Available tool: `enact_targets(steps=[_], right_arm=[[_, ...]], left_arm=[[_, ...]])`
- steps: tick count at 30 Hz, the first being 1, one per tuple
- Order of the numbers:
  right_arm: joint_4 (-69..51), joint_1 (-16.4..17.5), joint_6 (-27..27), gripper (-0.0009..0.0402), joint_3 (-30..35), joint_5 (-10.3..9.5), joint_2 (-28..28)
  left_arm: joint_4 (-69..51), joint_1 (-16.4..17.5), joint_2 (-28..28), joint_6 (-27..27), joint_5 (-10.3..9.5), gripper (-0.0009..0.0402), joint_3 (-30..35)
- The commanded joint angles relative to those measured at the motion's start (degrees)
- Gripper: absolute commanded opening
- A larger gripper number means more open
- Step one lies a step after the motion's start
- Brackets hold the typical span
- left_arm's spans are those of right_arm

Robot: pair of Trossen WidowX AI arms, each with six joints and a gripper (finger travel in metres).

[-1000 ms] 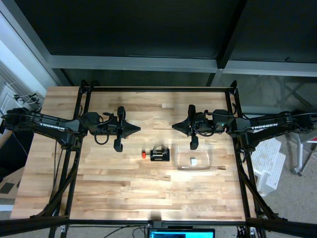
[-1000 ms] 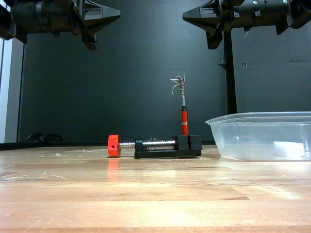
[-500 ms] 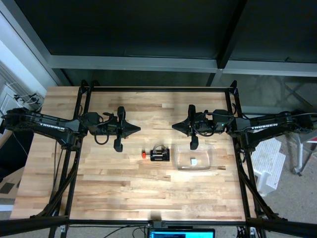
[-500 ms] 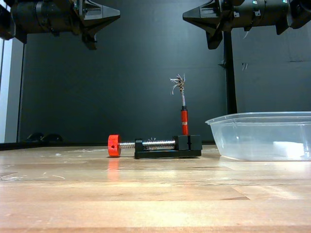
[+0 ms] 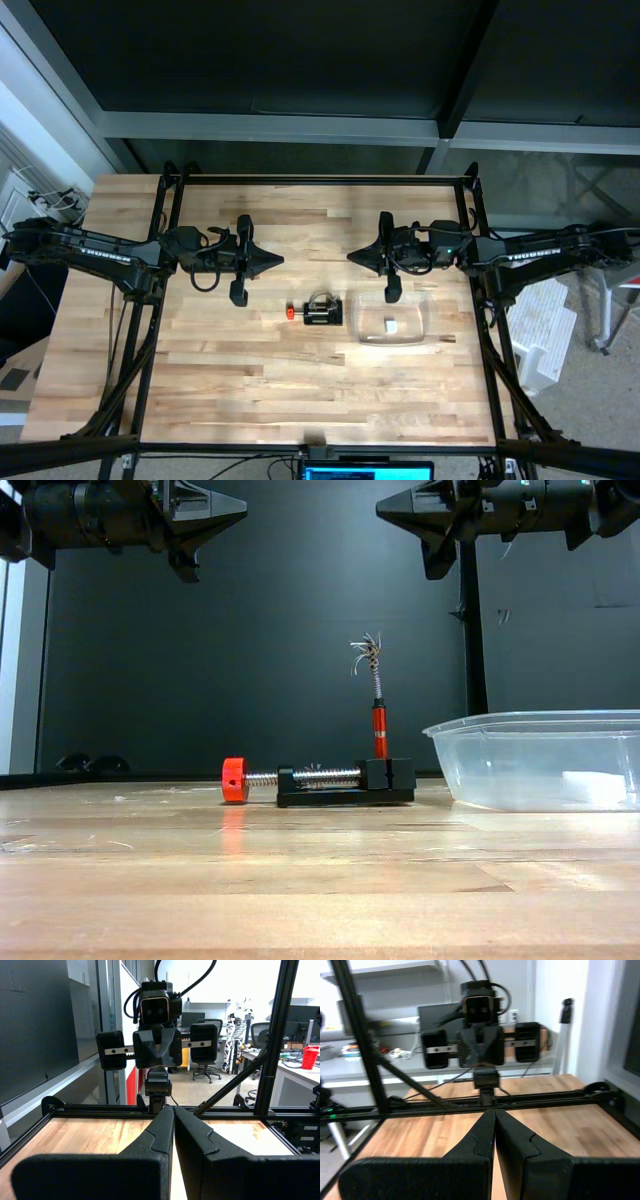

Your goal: Remove the RCA connector from the receptacle and place in the container

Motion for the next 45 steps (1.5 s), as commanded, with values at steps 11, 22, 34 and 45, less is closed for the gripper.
enact_targets(steps=[11,22,34,45], right_arm=[[-44.0,2.3,-0.2,0.0000,20.3,2.91,6.7],[-66.4,6.1,1.9,0.0000,34.9,7.87,19.0],[-70.3,8.2,4.9,0.0037,38.2,9.22,27.9],[-69.0,9.5,6.2,0.0138,38.2,10.75,33.8]], left_arm=[[0.0,0.0,0.0,0.0,0.02,0.0000,0.0],[0.0,0.0,0.0,0.0,0.02,0.0000,0.0],[0.0,0.0,0.0,0.0,0.02,0.0000,0.0],[0.0,0.0,0.0,0.0,0.02,0.0000,0.0]])
